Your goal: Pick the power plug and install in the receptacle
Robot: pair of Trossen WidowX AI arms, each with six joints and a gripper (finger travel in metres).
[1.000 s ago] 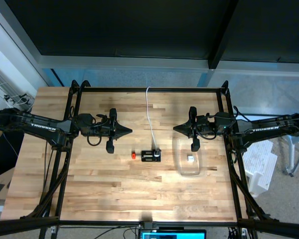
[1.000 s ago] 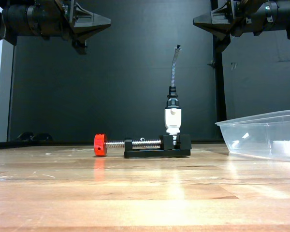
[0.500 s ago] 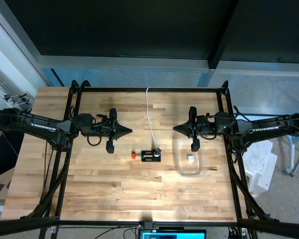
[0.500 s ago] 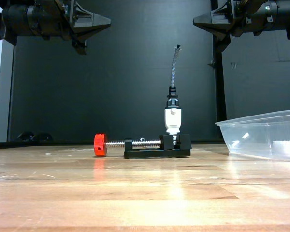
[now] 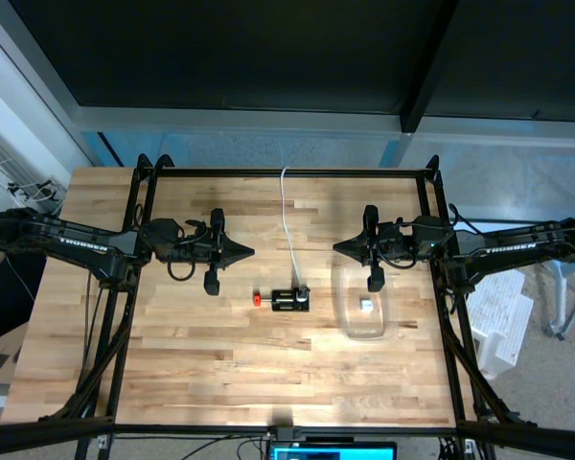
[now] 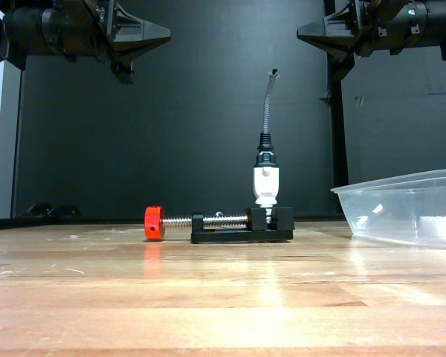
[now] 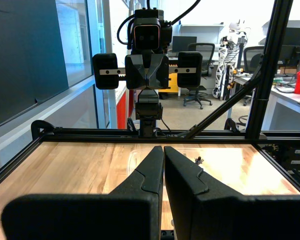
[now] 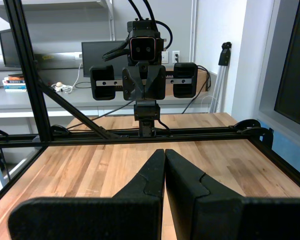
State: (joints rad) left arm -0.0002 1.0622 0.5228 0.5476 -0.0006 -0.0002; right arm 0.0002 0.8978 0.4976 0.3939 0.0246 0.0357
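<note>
Receptacle [image 6: 266, 184]: long axis vertical, clamped in vise [image 6: 241, 227], mid-table, open room around.
Power plug: seemingly too small to discern.
Left end effector [image 5: 250, 252]: closed, high, nearer left edge.
Right end effector [image 5: 336, 247]: closed, high, nearer right edge.

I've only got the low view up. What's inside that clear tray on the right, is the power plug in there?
Observer: The high view shows one tiny white cube inside the tray, and nothing black that I can make out.
Operator: Where does the cable end up?
Observer: The white cable runs from the receptacle in the vise straight to the table's far edge.
Operator: And the pincers?
Observer: The wrist views show both shut. The left pincer hangs left of the cable, the right pincer by the tray's far rim.
</note>
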